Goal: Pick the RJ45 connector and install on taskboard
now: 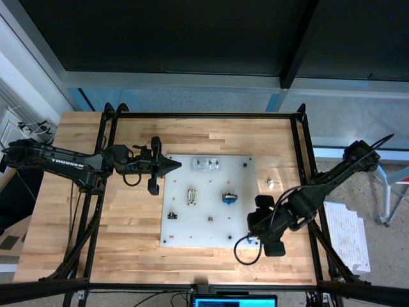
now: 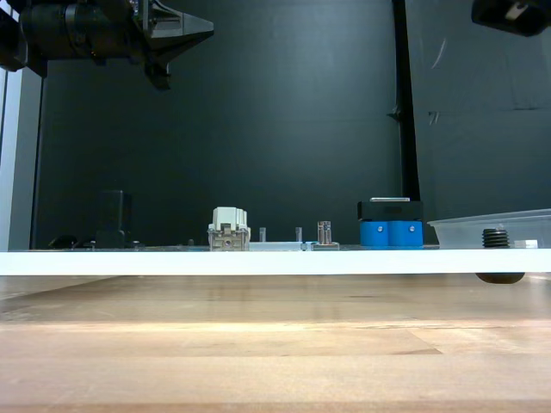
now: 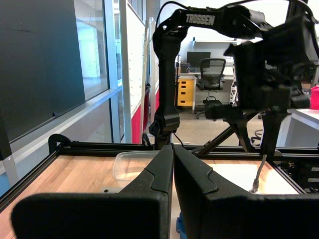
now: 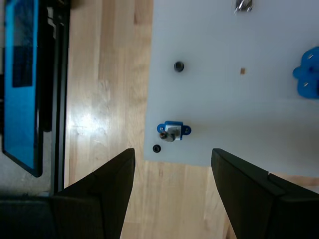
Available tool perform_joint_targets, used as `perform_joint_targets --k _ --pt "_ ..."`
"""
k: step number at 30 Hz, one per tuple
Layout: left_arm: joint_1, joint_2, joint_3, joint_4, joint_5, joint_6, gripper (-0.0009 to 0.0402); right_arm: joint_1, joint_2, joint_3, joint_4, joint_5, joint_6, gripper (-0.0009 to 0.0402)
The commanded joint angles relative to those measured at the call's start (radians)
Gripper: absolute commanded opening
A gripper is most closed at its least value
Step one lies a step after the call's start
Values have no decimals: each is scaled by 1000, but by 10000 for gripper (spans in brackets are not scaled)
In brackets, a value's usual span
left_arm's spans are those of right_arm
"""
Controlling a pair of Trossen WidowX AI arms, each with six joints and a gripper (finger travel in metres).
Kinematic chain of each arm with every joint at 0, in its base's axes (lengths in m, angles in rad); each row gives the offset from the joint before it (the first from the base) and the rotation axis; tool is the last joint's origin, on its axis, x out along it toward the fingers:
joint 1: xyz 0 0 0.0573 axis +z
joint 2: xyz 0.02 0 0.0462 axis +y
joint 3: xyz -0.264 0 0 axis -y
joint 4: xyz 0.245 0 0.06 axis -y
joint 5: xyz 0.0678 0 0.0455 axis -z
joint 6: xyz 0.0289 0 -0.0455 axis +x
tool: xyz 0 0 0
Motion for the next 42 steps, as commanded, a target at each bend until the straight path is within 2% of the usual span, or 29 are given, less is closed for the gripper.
perform_joint_targets --k 1,4,10,17,28,30,33,42 --pt "0 0 0 0 0 0 0 -34 -37 0 2 0 -2 202" --pt "0 0 0 0 0 0 0 -76 -71 0 5 6 -29 193" --pt "0 0 0 0 0 0 0 -172 -127 0 10 68 -120 175" --pt "0 0 0 0 0 0 0 -300 -172 -1 48 105 -229 152" --pt "0 0 0 0 0 0 0 -503 -230 -33 230 103 -451 103" --pt "0 0 0 0 0 0 0 -530 -246 -56 276 92 -486 93" --pt "0 0 0 0 0 0 0 -567 -270 -96 345 47 -530 79" --pt "0 0 0 0 0 0 0 -652 -352 -269 645 -39 -594 32"
